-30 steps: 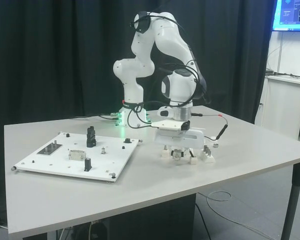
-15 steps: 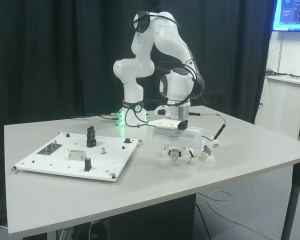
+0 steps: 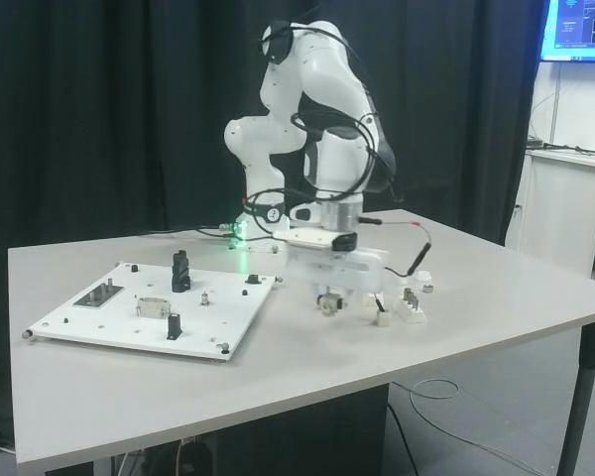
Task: Insert waterproof.
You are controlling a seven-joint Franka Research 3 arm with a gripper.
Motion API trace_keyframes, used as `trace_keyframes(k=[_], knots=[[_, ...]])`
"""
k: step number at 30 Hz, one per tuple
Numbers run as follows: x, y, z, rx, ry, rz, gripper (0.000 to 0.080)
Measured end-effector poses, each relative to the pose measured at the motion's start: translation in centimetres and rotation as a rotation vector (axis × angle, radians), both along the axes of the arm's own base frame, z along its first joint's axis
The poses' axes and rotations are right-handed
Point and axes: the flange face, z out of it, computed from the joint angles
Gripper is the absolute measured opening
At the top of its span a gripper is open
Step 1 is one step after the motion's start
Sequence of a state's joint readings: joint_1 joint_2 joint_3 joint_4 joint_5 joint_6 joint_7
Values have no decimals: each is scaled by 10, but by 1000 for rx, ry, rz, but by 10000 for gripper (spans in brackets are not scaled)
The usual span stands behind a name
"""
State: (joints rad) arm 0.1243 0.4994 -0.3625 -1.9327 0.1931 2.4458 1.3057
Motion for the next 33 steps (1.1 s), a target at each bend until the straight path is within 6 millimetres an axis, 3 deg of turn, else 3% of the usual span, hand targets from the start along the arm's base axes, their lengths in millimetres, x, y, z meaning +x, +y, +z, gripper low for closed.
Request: trace_keyframes(k=[20, 33], knots=[[-19, -117, 38, -75, -60, -226, 314], [-54, -197, 53, -101, -69, -427, 313]])
